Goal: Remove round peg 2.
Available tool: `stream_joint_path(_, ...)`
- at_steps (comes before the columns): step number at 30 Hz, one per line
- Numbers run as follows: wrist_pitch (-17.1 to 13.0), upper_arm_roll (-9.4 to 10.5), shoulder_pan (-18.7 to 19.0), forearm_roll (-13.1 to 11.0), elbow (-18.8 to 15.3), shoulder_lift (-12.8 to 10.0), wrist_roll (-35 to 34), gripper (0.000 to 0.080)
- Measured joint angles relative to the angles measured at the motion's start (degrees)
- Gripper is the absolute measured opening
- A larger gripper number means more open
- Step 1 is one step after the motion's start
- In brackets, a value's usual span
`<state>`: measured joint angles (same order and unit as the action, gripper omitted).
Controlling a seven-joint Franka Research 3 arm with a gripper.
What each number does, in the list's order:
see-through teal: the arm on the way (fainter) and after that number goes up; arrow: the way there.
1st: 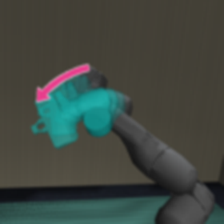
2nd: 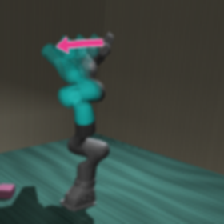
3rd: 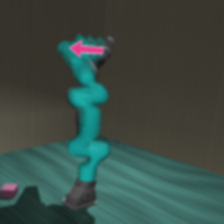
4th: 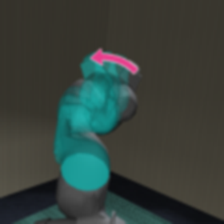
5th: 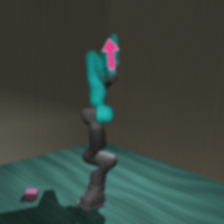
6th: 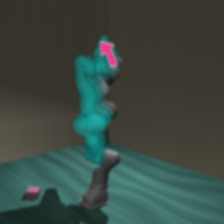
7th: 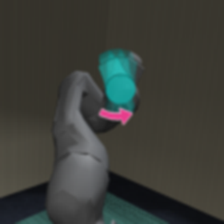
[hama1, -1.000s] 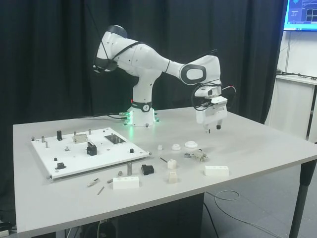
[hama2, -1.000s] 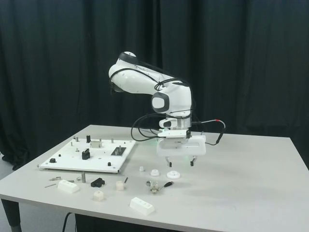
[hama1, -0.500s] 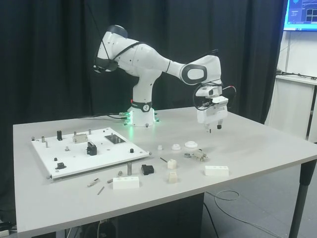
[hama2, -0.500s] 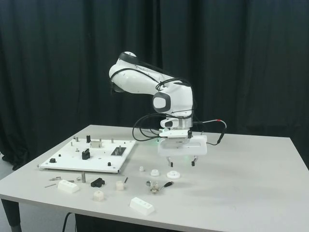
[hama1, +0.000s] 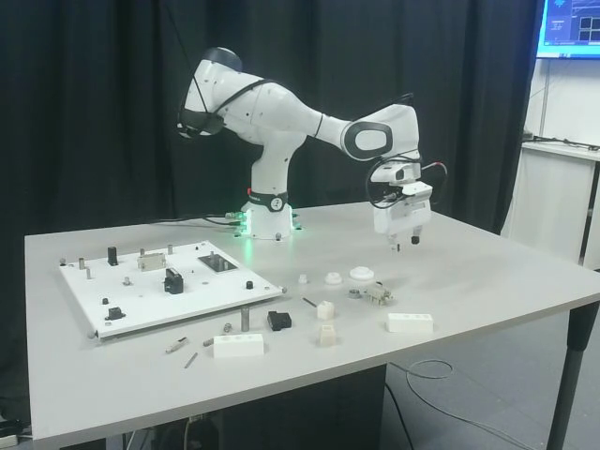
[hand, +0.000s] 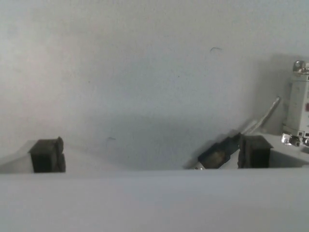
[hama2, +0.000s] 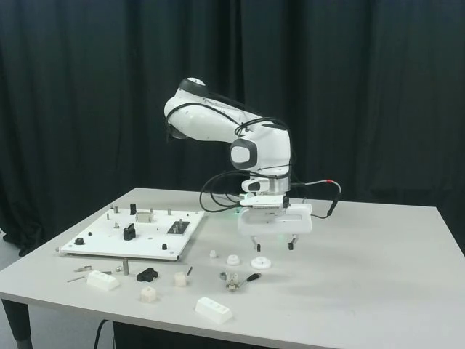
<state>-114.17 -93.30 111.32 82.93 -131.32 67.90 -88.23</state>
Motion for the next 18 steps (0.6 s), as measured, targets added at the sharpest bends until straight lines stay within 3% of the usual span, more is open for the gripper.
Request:
stream_joint_path(9,1.91,0.08,-0.12,0.06,0.79,-0.02,0.0,0.08)
stream_joint_path(18,7.92,1.09,-1.79,0.14,2.49,-0.59,1.0,0.08)
